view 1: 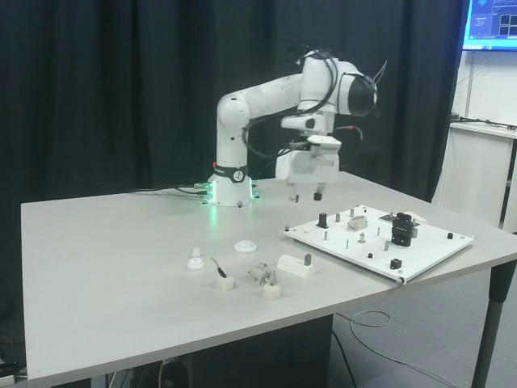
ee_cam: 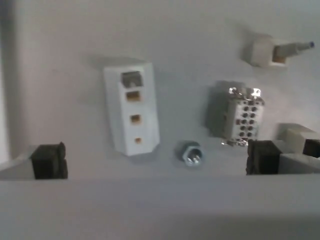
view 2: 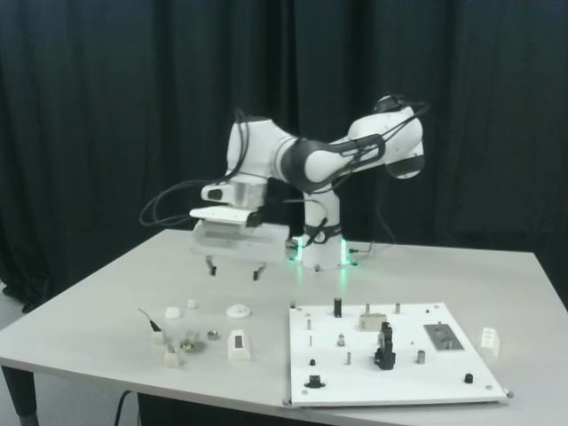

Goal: Pick waterproof.

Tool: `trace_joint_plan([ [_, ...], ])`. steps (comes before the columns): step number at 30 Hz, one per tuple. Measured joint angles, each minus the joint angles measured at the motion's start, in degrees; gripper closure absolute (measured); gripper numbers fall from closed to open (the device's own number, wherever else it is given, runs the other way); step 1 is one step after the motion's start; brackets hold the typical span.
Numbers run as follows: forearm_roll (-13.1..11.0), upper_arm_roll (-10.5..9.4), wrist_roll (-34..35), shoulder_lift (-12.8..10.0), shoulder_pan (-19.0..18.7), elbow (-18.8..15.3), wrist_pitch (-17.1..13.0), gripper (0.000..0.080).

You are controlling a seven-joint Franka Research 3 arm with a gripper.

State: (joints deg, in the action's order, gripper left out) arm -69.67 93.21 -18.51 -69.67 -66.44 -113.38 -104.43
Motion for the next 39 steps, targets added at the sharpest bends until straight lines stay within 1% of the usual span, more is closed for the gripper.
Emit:
trace_joint_plan([
  [9,-4.5,-1.97,-2.7,-2.1,5.3,0.1,0.3,0.0003],
  [16,-6.9,-4.37,-4.2,-3.3,9.2,1.3,0.2,0.0003],
  [21,-7.6,-6.45,-4.9,-3.7,12.3,3.2,0.0,0.0003],
  [30,-7.8,-9.97,-5.4,-4.5,17.8,7.4,-0.1,0.0003],
  [34,-7.8,-11.15,-5.6,-4.6,19.7,8.8,0.1,0.0003],
  [39,-7.8,-11.84,-5.9,-4.7,21.1,9.7,1.3,0.0003],
])
